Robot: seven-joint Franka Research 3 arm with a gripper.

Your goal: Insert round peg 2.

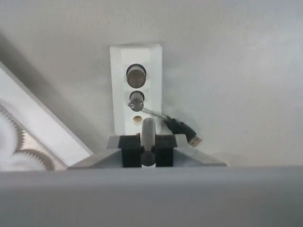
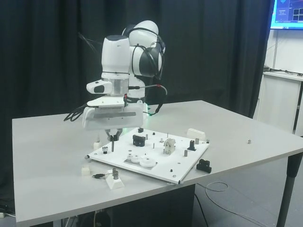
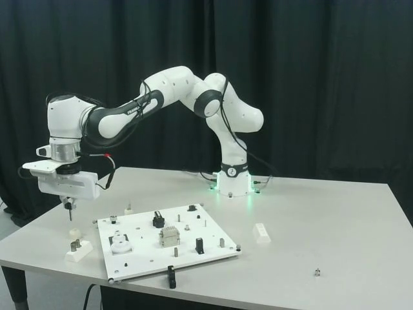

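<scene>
Wrist view: the end effector clamps a grey round peg above a white peg holder on the worktop.

First room view: the peg hangs over the white board's edge.

Second room view: the peg hangs above the holder, apart from it.
</scene>
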